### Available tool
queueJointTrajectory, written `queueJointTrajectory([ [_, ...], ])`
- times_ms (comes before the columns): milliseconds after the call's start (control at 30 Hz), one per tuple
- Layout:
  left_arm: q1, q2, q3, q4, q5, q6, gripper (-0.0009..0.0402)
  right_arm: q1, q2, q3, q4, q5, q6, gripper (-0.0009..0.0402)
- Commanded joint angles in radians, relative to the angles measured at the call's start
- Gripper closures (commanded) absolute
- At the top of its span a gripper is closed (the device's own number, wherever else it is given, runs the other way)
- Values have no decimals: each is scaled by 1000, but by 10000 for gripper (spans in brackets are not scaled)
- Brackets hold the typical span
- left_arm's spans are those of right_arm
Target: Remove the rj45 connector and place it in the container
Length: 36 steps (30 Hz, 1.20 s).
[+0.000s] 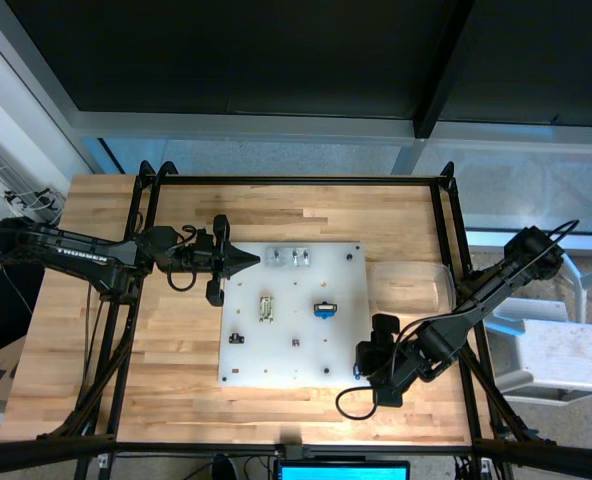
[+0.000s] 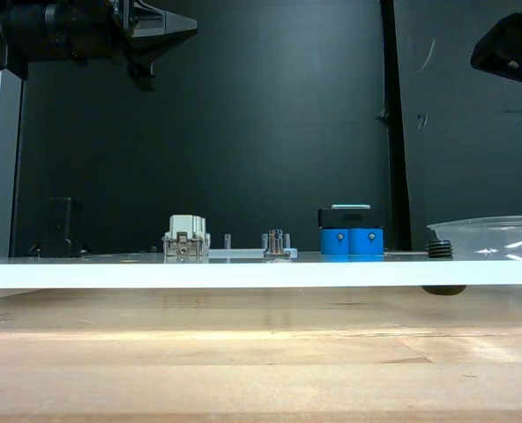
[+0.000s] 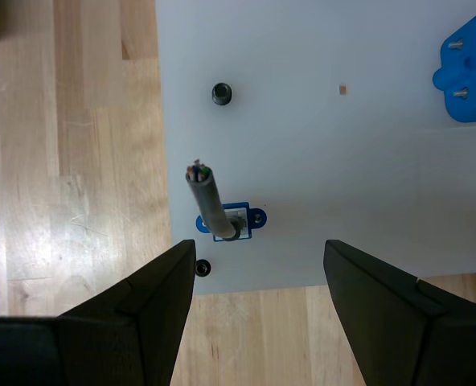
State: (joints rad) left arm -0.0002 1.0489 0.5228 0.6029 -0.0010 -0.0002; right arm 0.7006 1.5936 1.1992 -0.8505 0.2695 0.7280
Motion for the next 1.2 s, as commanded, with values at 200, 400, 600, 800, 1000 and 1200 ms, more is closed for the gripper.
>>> queueJointTrajectory([
  [200, 0, 0, 0, 0, 0, 0, 393, 0, 19, -23, 60, 1, -12, 171],
  [400, 0, 0, 0, 0, 0, 0, 393, 0, 18, -74, 122, 1, -12, 171],
  [600, 0, 0, 0, 0, 0, 0, 393, 0, 19, -90, 147, 27, -29, 171],
  [800, 0, 0, 0, 0, 0, 0, 393, -2, 19, -126, 192, 27, -33, 171],
  [1000, 0, 0, 0, 0, 0, 0, 393, -3, 19, -144, 221, 44, -33, 172],
  [1200, 0, 0, 0, 0, 0, 0, 393, -5, 19, -144, 214, 51, -33, 185],
])
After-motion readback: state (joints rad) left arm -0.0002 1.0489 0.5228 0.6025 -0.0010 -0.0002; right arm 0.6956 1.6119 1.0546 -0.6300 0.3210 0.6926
